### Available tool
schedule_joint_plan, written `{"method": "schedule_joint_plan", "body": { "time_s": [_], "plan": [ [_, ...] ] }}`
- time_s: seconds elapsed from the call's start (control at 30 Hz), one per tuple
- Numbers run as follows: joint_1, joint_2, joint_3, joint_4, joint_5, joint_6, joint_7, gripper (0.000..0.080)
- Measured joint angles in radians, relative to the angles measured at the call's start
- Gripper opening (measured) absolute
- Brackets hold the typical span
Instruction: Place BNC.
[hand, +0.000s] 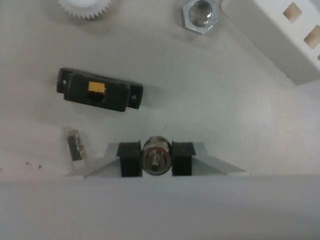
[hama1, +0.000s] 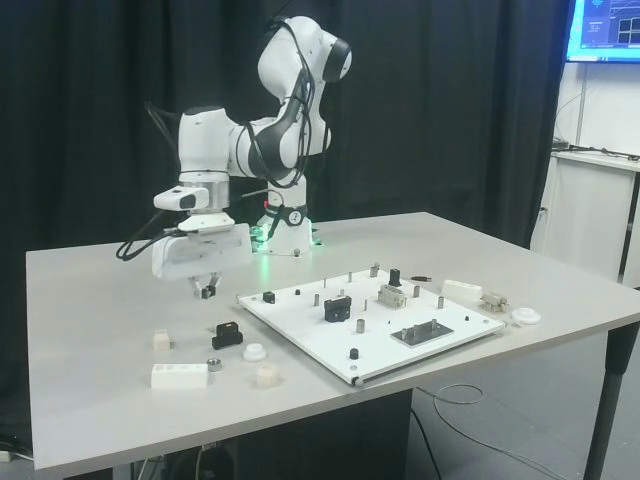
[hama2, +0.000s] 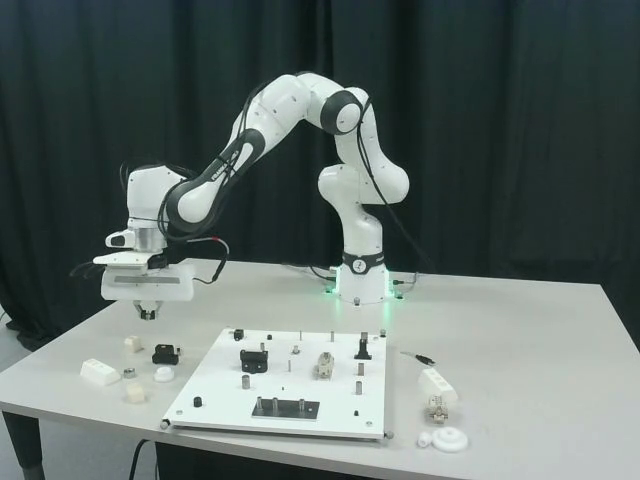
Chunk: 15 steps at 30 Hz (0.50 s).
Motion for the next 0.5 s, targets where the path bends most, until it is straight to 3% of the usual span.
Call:
{"method": "schedule_joint_plan", "body": {
  "time_s": [0.5],
  "plan": [
    [-0.044, 0.103, 0.038, 0.077, 0.018, -0.007, 0.001, 0.0125]
  ]
}}
